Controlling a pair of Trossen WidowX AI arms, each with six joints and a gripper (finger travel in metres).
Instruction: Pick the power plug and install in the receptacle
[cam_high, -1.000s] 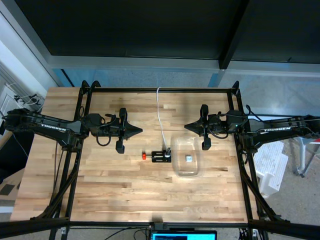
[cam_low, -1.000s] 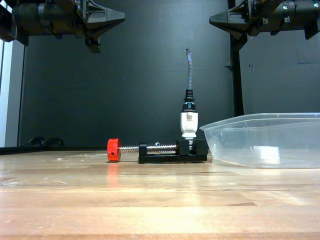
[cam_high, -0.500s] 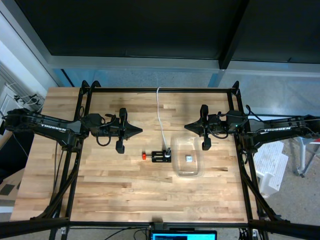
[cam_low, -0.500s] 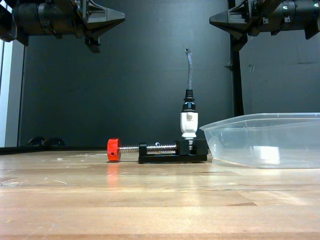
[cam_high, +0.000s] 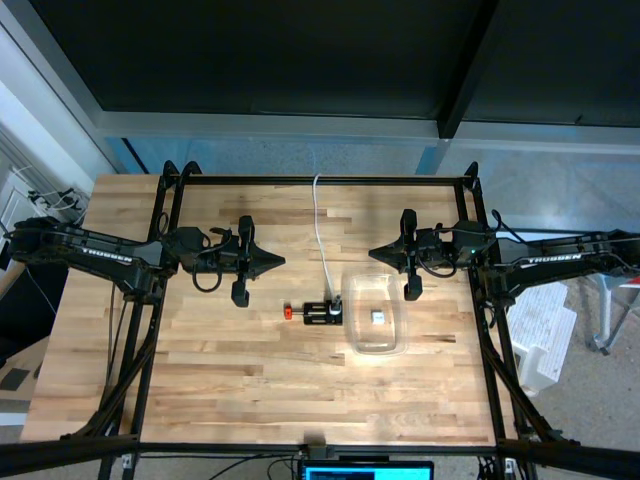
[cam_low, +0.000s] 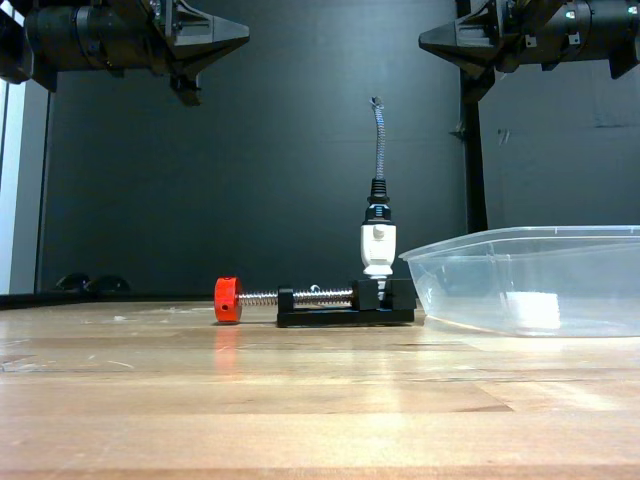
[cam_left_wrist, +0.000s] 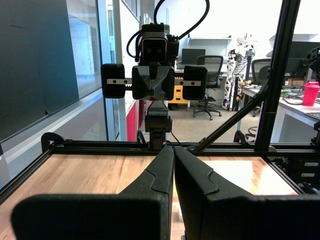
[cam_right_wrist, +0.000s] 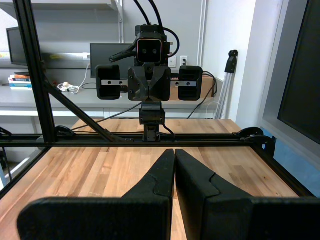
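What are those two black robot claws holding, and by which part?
Nothing. The left gripper and the right gripper are both shut on empty air, high over the wooden table's left and right sides.

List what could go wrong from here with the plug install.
The power plug cannot be made out here, so a grasp may miss.
The clear tray's wall stands close beside the receptacle and its clamp; a descending arm might knock either.
The left gripper and right gripper hang high above the table, fingers shut; forgetting to open spoils the pick.
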